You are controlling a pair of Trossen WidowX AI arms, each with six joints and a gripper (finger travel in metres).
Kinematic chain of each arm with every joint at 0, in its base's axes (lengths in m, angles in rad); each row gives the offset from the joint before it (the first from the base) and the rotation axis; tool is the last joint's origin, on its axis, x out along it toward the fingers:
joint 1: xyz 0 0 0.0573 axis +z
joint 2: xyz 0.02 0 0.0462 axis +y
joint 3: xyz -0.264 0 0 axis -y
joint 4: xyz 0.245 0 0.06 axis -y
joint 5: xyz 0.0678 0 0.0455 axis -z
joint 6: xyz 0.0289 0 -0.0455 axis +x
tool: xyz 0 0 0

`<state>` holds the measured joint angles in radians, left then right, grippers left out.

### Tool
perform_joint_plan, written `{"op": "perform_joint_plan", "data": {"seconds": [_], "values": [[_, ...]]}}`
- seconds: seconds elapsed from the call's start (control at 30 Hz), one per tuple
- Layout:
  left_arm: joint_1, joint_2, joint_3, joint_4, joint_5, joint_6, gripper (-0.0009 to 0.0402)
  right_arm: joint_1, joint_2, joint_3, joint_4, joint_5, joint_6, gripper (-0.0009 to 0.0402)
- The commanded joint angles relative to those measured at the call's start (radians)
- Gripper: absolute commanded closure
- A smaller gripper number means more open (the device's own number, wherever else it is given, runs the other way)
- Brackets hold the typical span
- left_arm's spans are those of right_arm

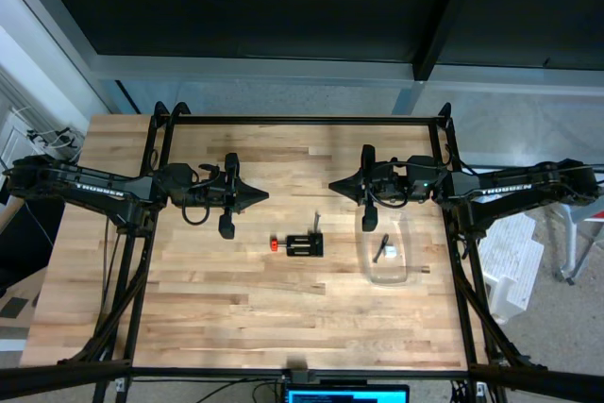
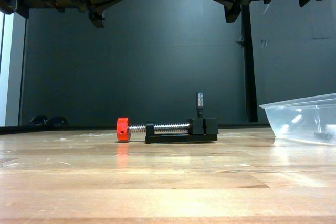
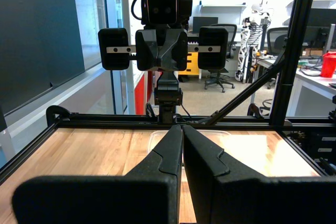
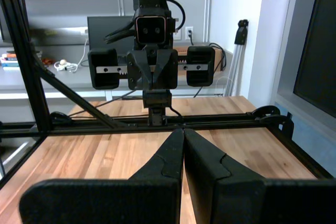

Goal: Remove the USB-C connector from taskboard and place in the container

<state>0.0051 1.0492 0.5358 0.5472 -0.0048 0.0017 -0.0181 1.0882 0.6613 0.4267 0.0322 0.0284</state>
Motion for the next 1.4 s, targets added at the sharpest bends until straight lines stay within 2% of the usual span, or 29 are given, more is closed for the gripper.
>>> {"op": "perform_joint_plan", "data": {"seconds": [0.03,0.67,0.73,0.8,1.4], "values": [[0.000,0.000,0.000,0.000,0.000,0.000,0.0393,0.000,0.000,-0.006,0.006,-0.007,0.000,0.0393],[0.000,0.000,0.000,0.000,0.000,0.000,0.0393,0.001,-0.009,-0.057,0.050,-0.009,0.020,0.0393],[0.000,0.000,0.000,0.000,0.000,0.000,0.0393,0.001,-0.009,-0.057,0.050,-0.012,0.020,0.0393],[0.000,0.000,0.000,0.000,0.000,0.000,0.0393,0.001,-0.009,-0.057,0.050,-0.029,0.020,0.0393],[0.000,0.000,0.000,0.000,0.000,0.000,0.0393,0.001,-0.009,-0.057,0.056,-0.025,0.019,0.0393]]}}
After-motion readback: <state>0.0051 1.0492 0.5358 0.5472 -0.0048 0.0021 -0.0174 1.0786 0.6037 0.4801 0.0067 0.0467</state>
